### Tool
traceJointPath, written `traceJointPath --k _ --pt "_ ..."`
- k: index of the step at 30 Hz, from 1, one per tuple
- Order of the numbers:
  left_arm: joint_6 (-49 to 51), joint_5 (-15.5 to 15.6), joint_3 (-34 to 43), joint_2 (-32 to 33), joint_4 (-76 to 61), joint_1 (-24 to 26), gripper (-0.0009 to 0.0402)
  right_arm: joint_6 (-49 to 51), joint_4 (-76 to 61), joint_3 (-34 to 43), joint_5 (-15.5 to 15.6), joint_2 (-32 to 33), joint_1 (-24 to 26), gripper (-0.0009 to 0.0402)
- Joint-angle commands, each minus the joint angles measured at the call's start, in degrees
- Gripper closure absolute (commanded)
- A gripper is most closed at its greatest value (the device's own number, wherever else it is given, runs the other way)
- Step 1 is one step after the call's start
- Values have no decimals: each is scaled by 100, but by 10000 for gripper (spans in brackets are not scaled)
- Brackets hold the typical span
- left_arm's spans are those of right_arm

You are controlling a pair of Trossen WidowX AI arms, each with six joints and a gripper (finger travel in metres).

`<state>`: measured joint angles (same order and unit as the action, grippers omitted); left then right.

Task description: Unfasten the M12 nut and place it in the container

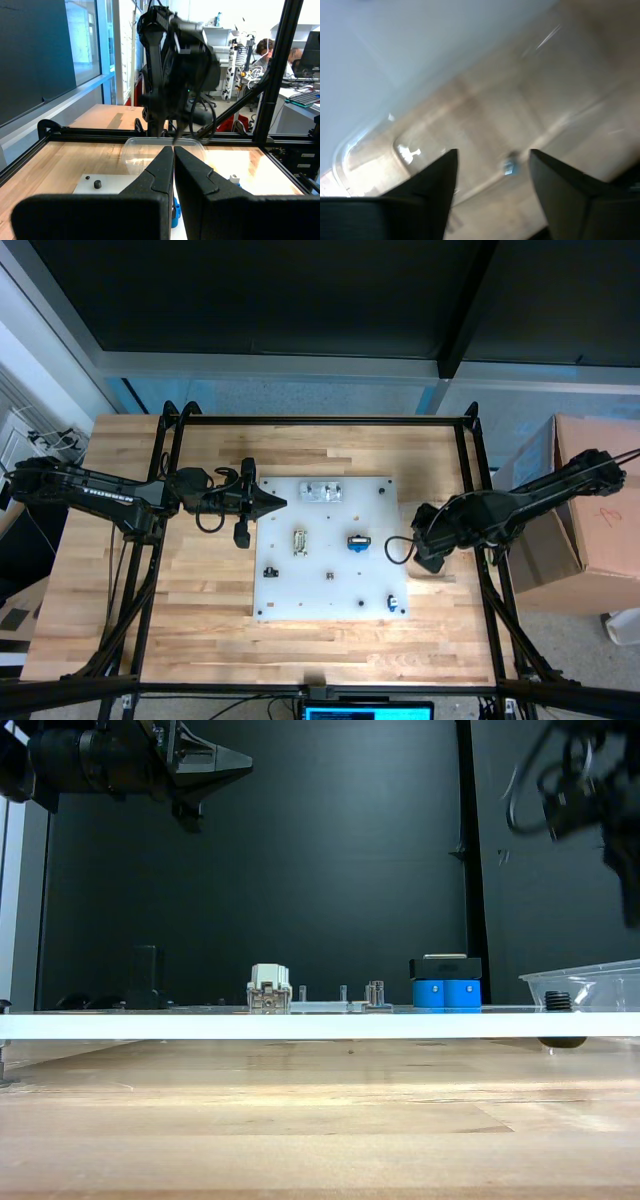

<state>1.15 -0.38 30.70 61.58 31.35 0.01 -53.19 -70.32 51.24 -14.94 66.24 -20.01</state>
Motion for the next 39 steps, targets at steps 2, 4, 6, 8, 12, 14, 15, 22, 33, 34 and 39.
traceJointPath --k 2,4,6,8,12,14,15,22,33,34,39 --pt "-2 -2 2 2 2 -2 393 800 -332 820 -356 -24 31 317" --pt "-2 0 2 2 2 0 393 1300 -186 1126 -361 -68 155 377" --pt "-2 0 2 2 2 0 393 1803 63 1338 -376 -136 321 390" --pt "-2 0 2 2 2 0 393 2245 417 1427 -363 -234 522 385" --pt "-2 0 2 2 2 -2 393 3185 1464 1346 -111 -505 907 393" --pt "-2 -2 2 2 2 0 393 3641 2055 1270 109 -645 1121 394" --pt "-2 0 2 2 0 0 393 3906 2363 1211 337 -708 1226 393" --pt "-2 -2 2 2 2 0 393 4776 4850 424 1486 -1023 1875 394" --pt "-2 0 2 2 0 0 393 4962 8574 -1259 2159 -1008 2422 394" --pt "-4 -2 2 2 0 0 393 4951 8760 -1401 2155 -997 2422 394" --pt "-2 0 2 2 2 0 393 4798 9176 -1792 2072 -986 2426 394"
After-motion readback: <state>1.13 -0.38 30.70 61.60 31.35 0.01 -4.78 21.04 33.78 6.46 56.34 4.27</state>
